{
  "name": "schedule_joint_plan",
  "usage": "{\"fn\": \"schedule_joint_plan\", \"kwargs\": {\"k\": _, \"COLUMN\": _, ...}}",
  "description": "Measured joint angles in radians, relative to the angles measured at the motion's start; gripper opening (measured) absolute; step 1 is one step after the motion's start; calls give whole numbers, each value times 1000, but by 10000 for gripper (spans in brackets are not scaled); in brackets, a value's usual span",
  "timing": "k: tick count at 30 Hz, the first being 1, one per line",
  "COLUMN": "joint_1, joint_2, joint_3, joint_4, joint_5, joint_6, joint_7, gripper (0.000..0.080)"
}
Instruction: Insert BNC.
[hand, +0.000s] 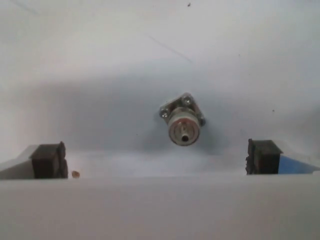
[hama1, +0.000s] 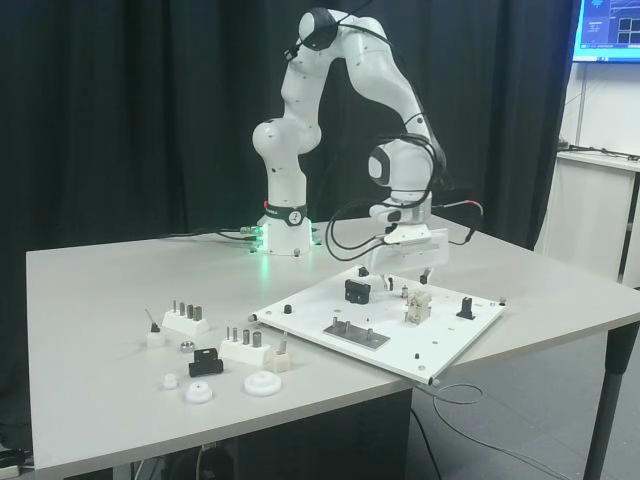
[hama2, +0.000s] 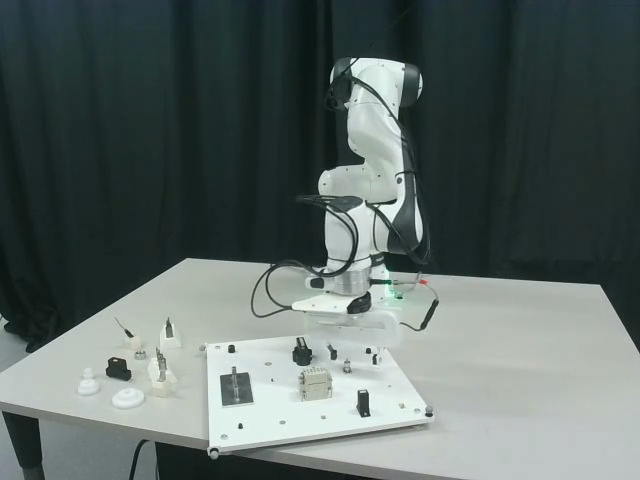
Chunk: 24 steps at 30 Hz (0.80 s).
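BNC socket (hand: 184, 124) stood on the white board (hama1: 450, 345), right below the gripper (hand: 155, 159). Its fingers (hand: 48, 161) were spread wide and held nothing, so the insertion seemed not yet begun.

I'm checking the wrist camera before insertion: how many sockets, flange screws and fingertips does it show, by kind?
Socket: 1
Flange screws: 2 visible
Fingertips: 2
Total: 5

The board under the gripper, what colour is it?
White board, seen best in the first room view.
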Motion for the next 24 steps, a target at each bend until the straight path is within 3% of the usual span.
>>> {"fn": "schedule_joint_plan", "kwargs": {"k": 6, "joint_1": -4, "joint_2": 2, "joint_3": 0, "joint_4": -1, "joint_5": 33, "joint_6": 14, "joint_7": -17, "gripper": 800}}
{"fn": "schedule_joint_plan", "kwargs": {"k": 23, "joint_1": -7, "joint_2": 30, "joint_3": 2, "joint_4": 1, "joint_5": 66, "joint_6": 56, "joint_7": -24, "gripper": 800}}
{"fn": "schedule_joint_plan", "kwargs": {"k": 24, "joint_1": -7, "joint_2": 32, "joint_3": 2, "joint_4": 1, "joint_5": 66, "joint_6": 56, "joint_7": -24, "gripper": 695}}
